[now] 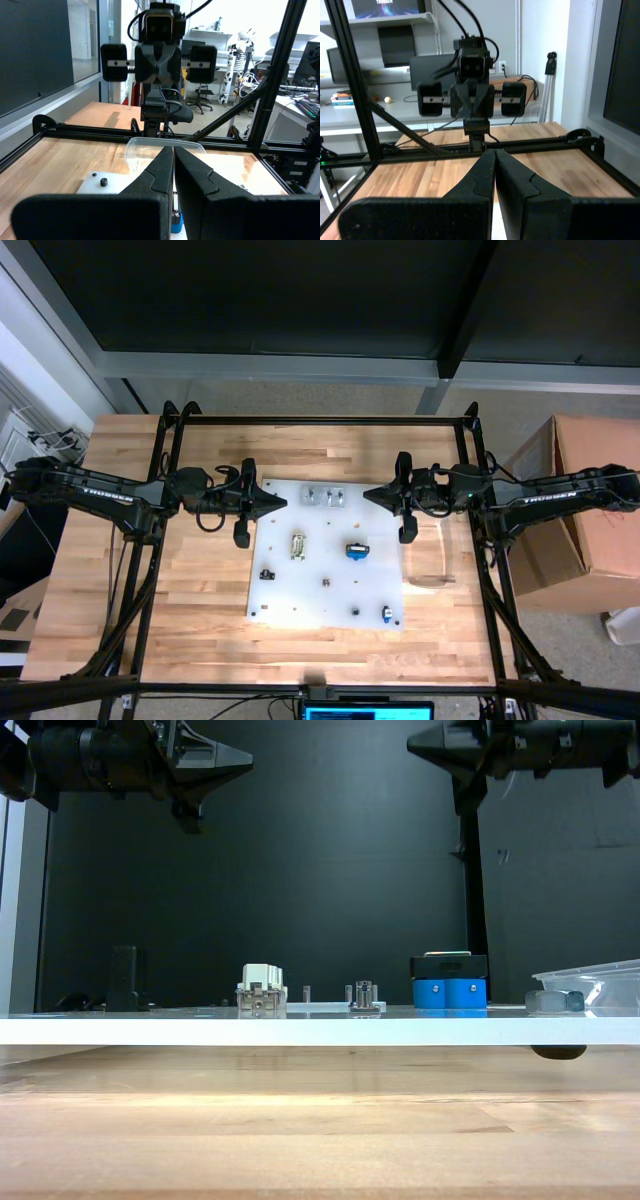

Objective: Pick the M12 nut and place it on its threads and fasten

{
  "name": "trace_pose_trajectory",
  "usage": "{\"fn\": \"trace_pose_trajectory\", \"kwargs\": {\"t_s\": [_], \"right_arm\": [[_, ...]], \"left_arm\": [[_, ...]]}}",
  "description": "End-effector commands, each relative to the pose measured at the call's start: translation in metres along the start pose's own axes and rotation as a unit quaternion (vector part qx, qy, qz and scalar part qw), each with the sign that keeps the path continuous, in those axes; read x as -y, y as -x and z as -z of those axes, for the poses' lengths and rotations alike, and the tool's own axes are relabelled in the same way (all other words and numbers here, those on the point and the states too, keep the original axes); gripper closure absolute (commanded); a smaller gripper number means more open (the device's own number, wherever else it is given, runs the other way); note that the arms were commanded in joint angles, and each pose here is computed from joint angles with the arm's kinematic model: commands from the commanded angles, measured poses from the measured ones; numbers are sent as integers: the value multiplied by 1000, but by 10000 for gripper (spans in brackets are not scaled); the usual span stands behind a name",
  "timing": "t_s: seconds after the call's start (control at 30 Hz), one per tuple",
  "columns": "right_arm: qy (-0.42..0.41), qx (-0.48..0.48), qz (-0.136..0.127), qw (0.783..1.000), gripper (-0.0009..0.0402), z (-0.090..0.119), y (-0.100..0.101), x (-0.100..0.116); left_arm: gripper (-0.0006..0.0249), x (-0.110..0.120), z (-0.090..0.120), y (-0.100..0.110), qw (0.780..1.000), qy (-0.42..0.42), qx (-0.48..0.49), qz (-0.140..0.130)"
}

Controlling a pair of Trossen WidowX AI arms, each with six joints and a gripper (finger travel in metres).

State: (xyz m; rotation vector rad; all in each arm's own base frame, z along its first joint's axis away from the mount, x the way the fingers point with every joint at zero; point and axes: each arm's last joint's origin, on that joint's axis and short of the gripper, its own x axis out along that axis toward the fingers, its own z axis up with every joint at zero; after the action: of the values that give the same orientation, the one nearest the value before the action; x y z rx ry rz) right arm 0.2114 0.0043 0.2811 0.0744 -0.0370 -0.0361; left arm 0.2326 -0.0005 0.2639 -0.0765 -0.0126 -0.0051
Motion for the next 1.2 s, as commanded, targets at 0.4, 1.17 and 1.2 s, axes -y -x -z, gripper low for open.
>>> {"fn": "trace_pose_trajectory", "kwargs": {"t_s": [0.4, 1.17, 1.2], "right_arm": [[0, -10, -5, 1000, 393, 7, 1, 0], [2, -31, -3, 1000, 393, 11, 1, 0], [2, -31, -3, 1000, 393, 11, 1, 0]], "left_arm": [[243, 0, 0, 0, 1000, 0, 0, 0], [243, 0, 0, 0, 1000, 0, 0, 0], [243, 0, 0, 0, 1000, 0, 0, 0]]}}
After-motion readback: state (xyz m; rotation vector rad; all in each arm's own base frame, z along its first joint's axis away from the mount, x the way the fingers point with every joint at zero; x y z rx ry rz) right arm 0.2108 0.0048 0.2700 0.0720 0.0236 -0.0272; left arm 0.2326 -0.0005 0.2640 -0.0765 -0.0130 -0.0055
